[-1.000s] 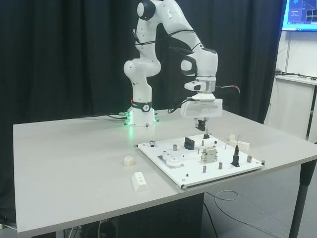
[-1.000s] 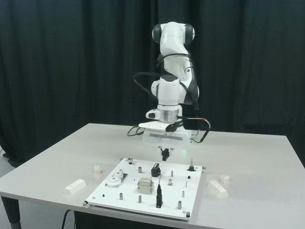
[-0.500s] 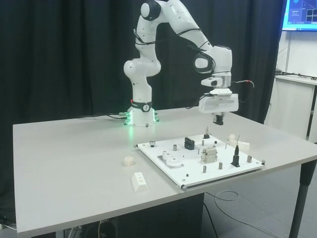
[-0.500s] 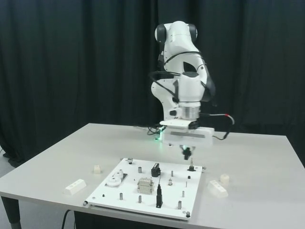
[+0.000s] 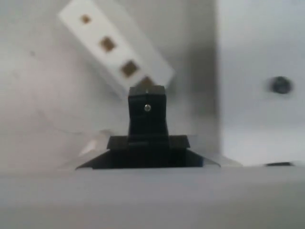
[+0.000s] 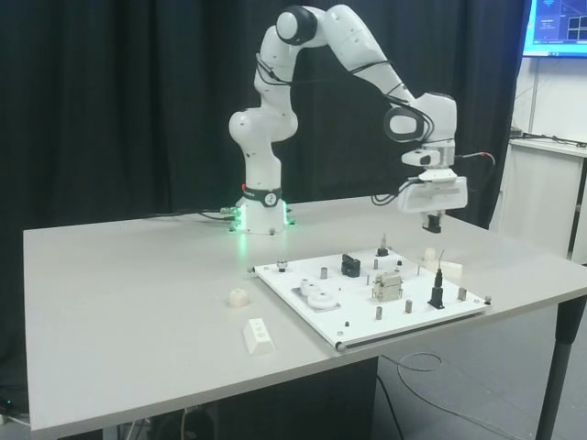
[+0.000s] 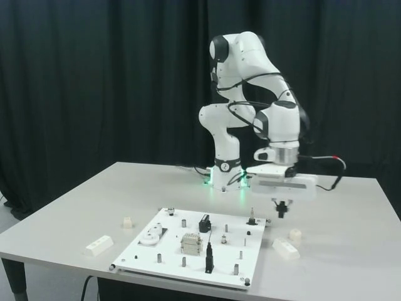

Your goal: Place D-SUB.

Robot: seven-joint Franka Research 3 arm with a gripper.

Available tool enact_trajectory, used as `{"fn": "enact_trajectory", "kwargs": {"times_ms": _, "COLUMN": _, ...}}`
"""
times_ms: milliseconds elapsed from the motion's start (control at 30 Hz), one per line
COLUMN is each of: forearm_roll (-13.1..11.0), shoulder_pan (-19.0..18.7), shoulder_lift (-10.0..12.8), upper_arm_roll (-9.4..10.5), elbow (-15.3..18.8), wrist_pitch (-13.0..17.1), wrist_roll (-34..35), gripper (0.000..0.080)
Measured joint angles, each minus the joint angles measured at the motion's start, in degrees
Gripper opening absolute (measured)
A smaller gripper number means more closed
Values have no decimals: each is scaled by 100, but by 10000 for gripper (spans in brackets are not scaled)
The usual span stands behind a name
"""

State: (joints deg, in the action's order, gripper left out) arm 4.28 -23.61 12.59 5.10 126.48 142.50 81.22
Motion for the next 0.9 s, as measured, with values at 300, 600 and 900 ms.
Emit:
{"fn": "enact_trajectory", "kwargs": {"times_ms": 300, "forearm_roll": 110, "shoulder_pan": -187, "shoulder_lift": 631, "upper_arm_roll": 53, "elbow": -615, "wrist_pitch": -12, "wrist_roll": 411, "gripper": 153}}
{"fn": "enact_trajectory", "kwargs": {"times_ms": 600, "forearm_roll": 111, "shoulder_pan": -295, "shoulder_lift": 1078, "upper_arm_roll": 51, "elbow": -1054, "wrist_pitch": -144, "wrist_roll": 527, "gripper": 153}}
{"fn": "enact_trajectory", "kwargs": {"times_ms": 900, "forearm_roll": 111, "shoulder_pan": -428, "shoulder_lift": 1318, "upper_arm_roll": 47, "elbow": -1290, "wrist_pitch": -267, "wrist_roll": 600, "gripper": 153}}
